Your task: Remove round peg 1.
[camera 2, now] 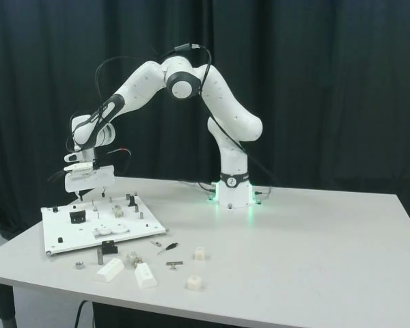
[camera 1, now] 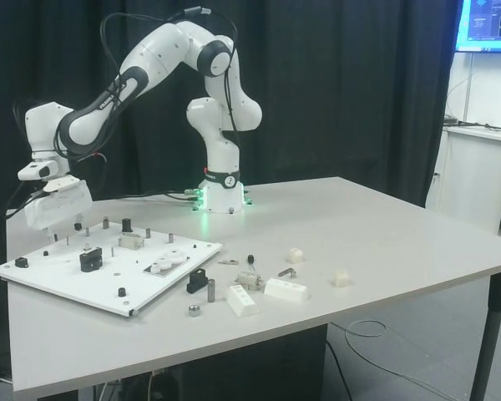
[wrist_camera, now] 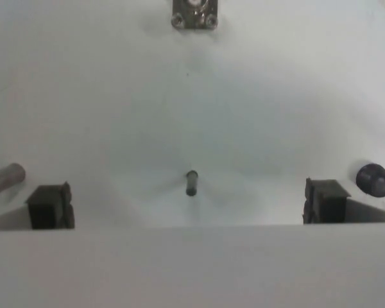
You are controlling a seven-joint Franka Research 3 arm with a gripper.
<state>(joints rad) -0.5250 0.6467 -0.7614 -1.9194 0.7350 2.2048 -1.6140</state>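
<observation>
Round peg 1 (wrist_camera: 191, 183) not yet grasped: upright in the white board (camera 1: 163, 288), lower centre of the wrist view, gripper (wrist_camera: 187, 202) spread wide above it.

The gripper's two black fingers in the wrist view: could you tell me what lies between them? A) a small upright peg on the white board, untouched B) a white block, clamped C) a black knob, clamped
A: the small upright peg stands free midway between the open gripper's black fingers.

Board (camera 1: 163, 280) on table (camera 1: 384, 225); loose parts (camera 1: 263, 288) beside.
</observation>
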